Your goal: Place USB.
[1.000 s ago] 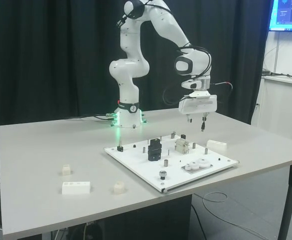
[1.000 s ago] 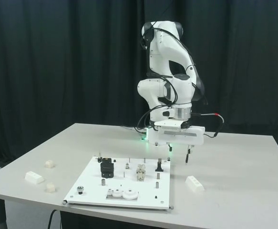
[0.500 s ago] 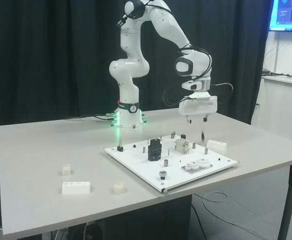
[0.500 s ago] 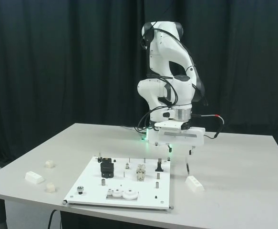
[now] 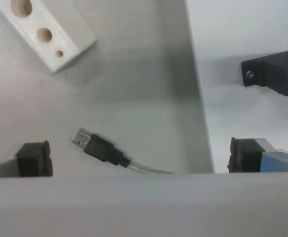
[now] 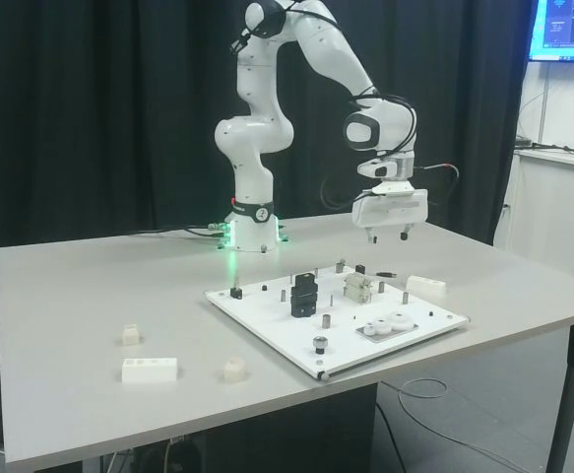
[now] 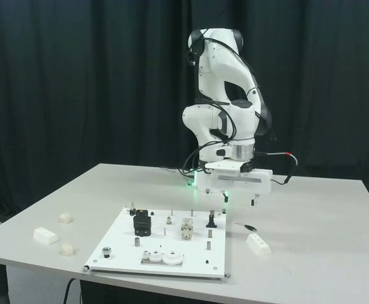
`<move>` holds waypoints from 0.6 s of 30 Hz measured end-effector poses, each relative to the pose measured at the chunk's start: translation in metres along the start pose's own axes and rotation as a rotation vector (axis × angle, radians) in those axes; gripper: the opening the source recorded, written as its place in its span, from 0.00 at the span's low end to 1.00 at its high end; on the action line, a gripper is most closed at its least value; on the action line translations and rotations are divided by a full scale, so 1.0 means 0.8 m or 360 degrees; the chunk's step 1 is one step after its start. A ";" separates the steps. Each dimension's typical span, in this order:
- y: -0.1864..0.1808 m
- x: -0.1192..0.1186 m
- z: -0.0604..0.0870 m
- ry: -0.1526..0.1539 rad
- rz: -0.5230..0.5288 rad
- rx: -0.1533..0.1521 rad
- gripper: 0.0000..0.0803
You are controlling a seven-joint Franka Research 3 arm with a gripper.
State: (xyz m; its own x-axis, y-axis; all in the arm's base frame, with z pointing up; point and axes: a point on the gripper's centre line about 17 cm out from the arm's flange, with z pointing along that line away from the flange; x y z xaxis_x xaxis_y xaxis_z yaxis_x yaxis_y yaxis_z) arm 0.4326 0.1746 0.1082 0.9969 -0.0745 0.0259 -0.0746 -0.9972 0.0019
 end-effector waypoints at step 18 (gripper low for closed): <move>0.021 -0.004 0.006 -0.0042 0.0037 -0.0039 1.00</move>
State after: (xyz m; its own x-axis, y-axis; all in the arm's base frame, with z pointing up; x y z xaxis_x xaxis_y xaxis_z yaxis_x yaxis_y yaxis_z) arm 0.4282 0.1578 0.1036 0.9952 -0.0981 -0.0003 -0.0980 -0.9948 0.0263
